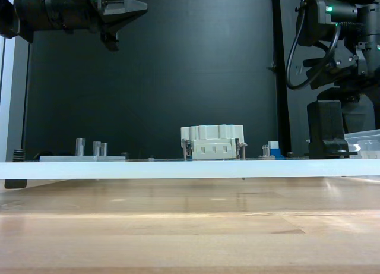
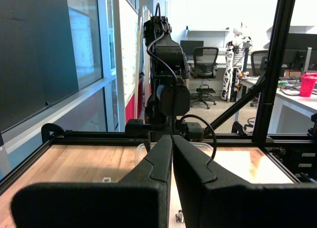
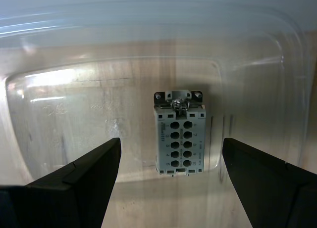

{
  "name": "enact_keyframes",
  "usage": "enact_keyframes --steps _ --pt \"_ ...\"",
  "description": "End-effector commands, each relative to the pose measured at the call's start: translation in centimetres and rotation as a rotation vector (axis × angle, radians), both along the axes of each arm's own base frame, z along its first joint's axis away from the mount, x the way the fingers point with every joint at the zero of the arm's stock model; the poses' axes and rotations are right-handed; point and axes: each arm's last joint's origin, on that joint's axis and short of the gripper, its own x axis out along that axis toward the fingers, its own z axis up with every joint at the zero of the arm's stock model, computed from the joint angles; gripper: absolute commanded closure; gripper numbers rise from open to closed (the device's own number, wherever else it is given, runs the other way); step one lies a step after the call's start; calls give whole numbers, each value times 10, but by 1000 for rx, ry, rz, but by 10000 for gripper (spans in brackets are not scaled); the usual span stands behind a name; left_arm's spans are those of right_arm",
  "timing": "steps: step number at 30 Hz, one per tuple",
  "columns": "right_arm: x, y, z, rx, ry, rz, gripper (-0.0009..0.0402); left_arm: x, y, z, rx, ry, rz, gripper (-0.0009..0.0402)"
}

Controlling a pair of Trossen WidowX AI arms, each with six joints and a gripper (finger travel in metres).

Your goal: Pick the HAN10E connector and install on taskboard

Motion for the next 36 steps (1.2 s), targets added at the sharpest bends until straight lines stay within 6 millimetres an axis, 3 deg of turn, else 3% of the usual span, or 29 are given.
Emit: enact_keyframes --steps 1,25,36 --pt "-1 0 -3 3 3 -29 106 0 0 0 0 0 0 392" --pt "-5 0 -30 19 -32 -105 110 0 0 0 0 0 0 392" --pt "-5 0 -30 14 -32 -112 188 0 0 0 0 0 0 392"
